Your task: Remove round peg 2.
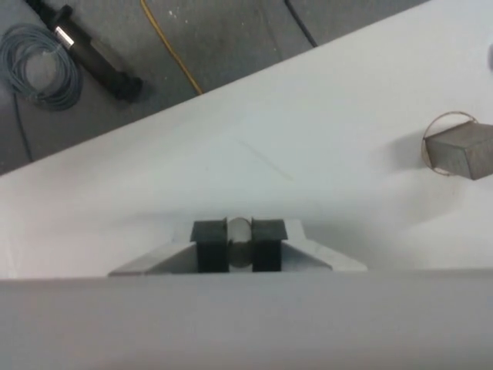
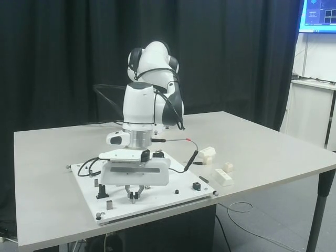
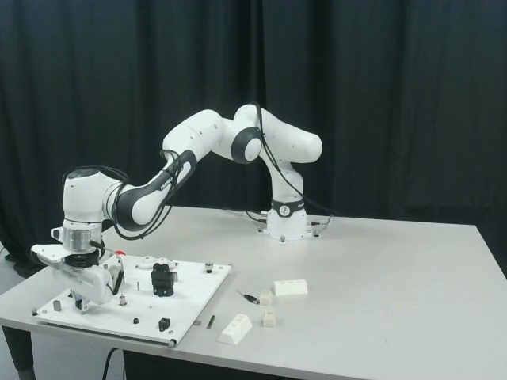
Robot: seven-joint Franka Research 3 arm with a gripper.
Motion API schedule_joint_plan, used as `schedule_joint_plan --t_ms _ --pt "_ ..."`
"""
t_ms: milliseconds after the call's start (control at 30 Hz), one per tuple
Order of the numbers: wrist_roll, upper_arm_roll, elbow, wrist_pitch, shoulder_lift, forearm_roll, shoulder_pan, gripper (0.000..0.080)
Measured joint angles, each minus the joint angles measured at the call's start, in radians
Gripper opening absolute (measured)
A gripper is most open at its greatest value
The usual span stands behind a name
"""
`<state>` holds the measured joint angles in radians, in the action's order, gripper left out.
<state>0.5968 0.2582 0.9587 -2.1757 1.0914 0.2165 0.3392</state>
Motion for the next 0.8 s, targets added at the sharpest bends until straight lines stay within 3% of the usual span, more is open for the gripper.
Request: schedule_joint_plan --t_ms 800 --pt "0.0 0.012 -0.044 0.06 -0.001 0.012 0.001 0.006"
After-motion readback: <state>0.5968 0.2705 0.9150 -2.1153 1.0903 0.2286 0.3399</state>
